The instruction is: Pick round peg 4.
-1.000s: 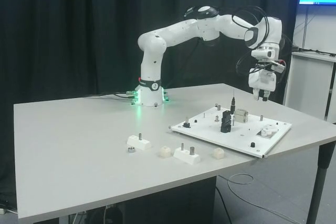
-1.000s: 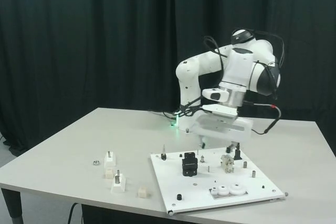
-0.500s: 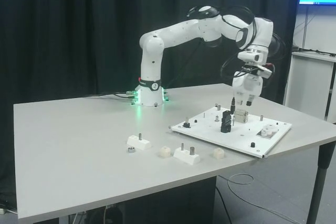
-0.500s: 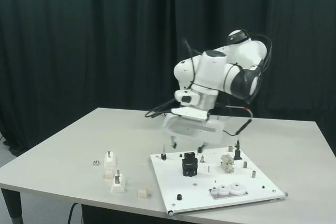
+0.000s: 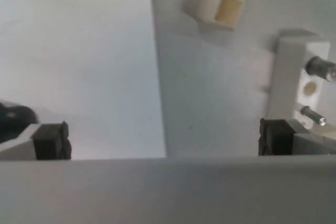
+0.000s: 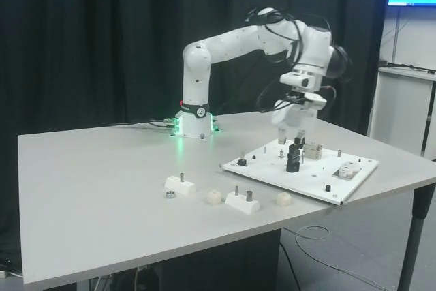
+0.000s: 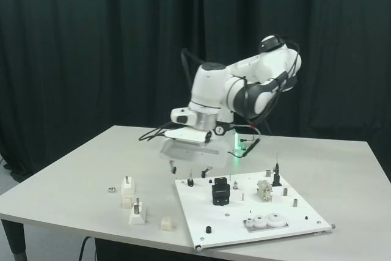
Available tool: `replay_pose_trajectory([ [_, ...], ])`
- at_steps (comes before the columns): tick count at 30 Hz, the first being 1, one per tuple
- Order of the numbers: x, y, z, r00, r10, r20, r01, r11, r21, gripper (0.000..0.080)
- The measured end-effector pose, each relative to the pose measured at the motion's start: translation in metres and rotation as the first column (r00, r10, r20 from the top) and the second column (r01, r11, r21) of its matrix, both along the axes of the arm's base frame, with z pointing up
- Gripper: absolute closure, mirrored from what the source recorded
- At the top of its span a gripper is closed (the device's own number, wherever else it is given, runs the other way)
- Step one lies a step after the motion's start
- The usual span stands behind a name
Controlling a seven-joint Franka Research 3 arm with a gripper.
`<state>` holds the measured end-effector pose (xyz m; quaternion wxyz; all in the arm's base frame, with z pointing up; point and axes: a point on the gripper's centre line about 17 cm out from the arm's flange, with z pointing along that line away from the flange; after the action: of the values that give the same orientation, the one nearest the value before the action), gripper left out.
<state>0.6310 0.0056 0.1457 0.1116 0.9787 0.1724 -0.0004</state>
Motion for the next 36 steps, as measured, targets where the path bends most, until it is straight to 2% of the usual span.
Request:
replay_pose_trajectory([
  [8, 0.001, -0.04, -0.008, 1.0, 0.001, 0.011, -0.002, 0.999, 0.044, 0.0003],
  [22, 0.018, -0.099, -0.022, 0.997, -0.028, 0.075, 0.02, 0.994, 0.105, 0.0003],
  [36, 0.032, -0.126, -0.047, 0.998, -0.04, 0.056, 0.032, 0.989, 0.141, 0.0003],
])
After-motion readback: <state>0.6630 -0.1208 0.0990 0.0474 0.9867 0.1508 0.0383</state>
